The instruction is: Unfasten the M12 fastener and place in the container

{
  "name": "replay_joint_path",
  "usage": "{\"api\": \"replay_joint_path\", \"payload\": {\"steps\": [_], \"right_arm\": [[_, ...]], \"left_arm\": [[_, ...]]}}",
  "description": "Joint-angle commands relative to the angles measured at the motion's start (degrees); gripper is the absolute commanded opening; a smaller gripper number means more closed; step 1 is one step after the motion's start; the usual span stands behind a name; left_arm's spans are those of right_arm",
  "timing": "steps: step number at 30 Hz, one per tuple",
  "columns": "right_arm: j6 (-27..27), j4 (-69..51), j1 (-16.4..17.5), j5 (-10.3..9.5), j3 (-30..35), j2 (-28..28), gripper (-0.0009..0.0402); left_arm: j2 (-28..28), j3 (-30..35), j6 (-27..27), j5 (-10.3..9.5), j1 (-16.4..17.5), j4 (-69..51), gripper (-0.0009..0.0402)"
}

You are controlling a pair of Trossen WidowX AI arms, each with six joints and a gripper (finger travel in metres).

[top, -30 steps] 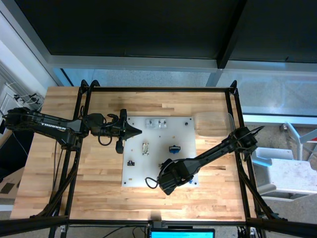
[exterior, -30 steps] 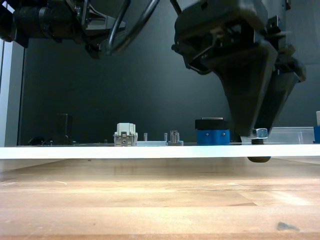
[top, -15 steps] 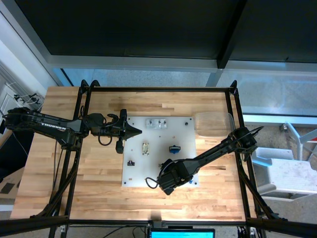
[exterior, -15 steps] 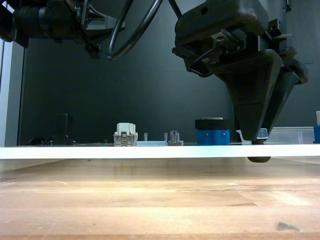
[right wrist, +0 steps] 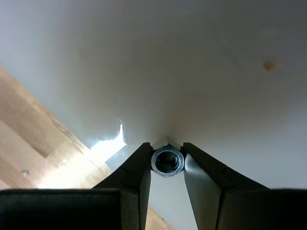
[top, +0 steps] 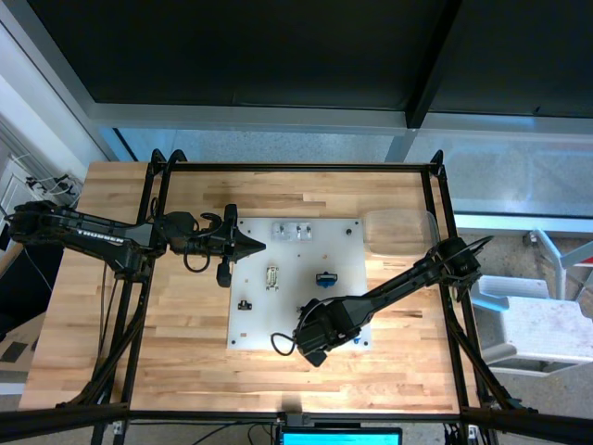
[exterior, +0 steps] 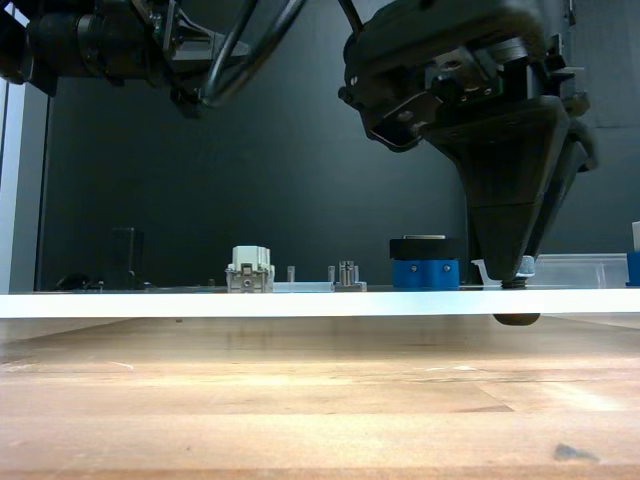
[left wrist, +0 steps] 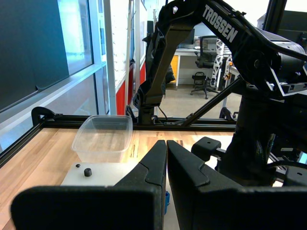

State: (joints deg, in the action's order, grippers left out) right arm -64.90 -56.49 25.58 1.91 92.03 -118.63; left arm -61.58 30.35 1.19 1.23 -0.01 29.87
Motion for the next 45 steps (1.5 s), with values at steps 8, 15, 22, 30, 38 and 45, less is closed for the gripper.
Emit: {"api": "replay_joint_path", "payload": {"steps": [8, 15, 22, 30, 38, 45], "right_arm": [[30.7, 0.2, 0.0, -2.08, -0.1, 0.0, 0.0011], [52.5, -0.1, -0.1, -1.97, -0.1, 0.0, 0.0011], [81.3, -0.2, -0.1, -1.95, -0.1, 0.0, 0.0017], [100.5, 0.0, -0.1, -1.95, -0.1, 0.0, 0.0026], [100.5, 0.2, -0.1, -1.95, -0.1, 0.0, 0.0025], [100.4, -1.3, -0.1, -1.95, 0.2, 1.3, 0.0025]], "left_arm": [[0.0, 0.0, 0.0, 0.02, 0.0, 0.0, 0.0000], [0.0, 0.0, 0.0, 0.02, 0.0, 0.0, 0.0000], [0.0, 0.0, 0.0, 0.02, 0.0, 0.0, 0.0000], [0.0, 0.0, 0.0, 0.02, 0.0, 0.0, 0.0000], [0.0, 0.0, 0.0, 0.02, 0.0, 0.0, 0.0000], [0.0, 0.0, 0.0, 0.02, 0.0, 0.0, 0.0000]]}}
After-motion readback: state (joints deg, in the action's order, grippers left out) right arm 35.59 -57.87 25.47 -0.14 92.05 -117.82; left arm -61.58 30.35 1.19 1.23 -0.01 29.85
